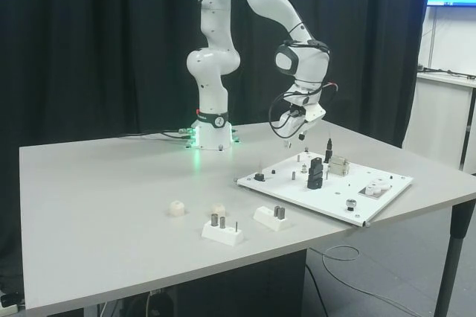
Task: Pick round peg 1.
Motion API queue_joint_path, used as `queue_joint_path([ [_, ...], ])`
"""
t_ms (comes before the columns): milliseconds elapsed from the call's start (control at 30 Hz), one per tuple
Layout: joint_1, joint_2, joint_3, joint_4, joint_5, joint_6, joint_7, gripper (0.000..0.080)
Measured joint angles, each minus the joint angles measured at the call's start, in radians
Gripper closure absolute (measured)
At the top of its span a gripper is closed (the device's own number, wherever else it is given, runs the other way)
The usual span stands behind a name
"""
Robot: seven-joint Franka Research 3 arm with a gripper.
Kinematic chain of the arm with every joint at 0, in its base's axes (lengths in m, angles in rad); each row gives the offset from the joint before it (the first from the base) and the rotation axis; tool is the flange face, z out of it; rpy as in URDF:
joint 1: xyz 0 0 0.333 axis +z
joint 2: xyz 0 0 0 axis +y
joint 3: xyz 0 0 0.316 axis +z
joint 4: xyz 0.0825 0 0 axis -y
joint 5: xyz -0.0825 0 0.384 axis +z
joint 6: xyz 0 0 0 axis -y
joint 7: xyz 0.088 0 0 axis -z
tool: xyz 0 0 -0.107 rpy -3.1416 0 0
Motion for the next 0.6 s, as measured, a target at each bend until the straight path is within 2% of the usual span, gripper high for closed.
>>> queue_joint_path([
  [333,-0.004,-0.011,-0.012,0.012,-0.002,0.0,0.0,0.0003],
  [600,-0.016,-0.013,-0.03,0.033,-0.031,0.027,-0.002,0.0003],
])
